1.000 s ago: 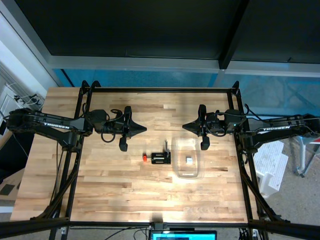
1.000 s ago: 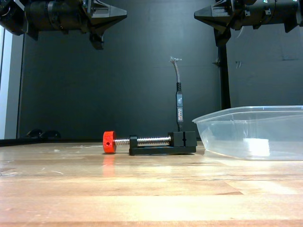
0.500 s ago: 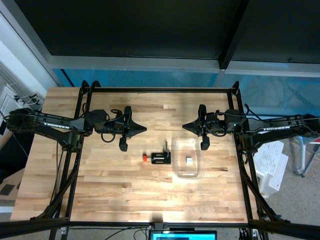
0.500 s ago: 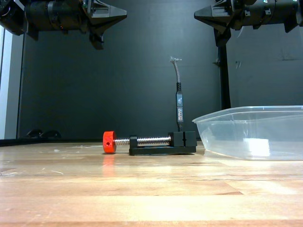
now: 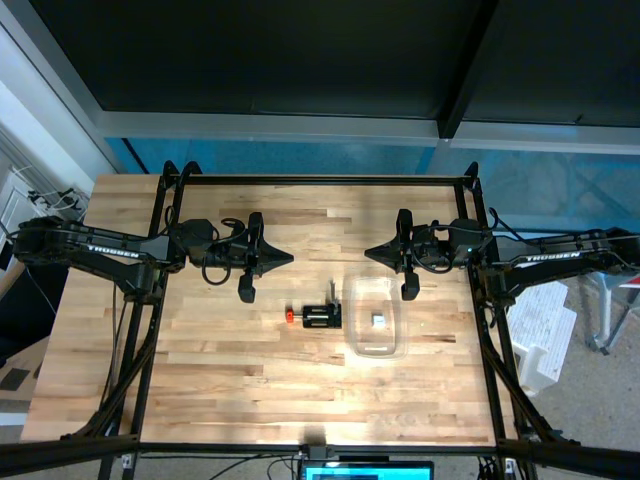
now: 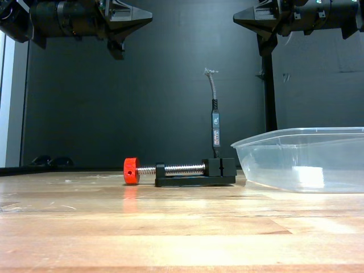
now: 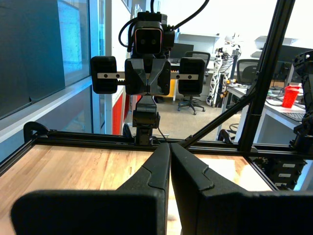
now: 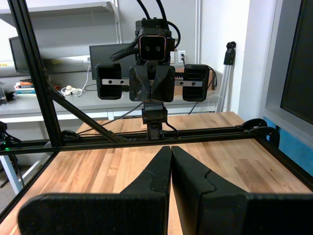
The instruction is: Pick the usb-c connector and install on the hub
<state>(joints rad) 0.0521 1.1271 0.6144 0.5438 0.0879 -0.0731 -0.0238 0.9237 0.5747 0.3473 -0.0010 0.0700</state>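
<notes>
We are seeing the connector (image 6: 216,128) standing free on the vise (image 6: 193,170), cable (image 6: 212,85) rising. Left gripper (image 6: 150,21) and right gripper (image 6: 235,21) are hanging high above the surface (image 6: 182,227), fingers (image 7: 154,169) pressed together.

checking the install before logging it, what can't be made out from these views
Low view: connector stands free and upright on the vise; how deep it sits is lost, black on black.
High view: both too small to tell apart.
Low view: clear tray cut off by the edge; white block blurred through its wall.
Wrist views: left end effector and right end effector, shut, high over the table, show neither vise nor tray.
</notes>
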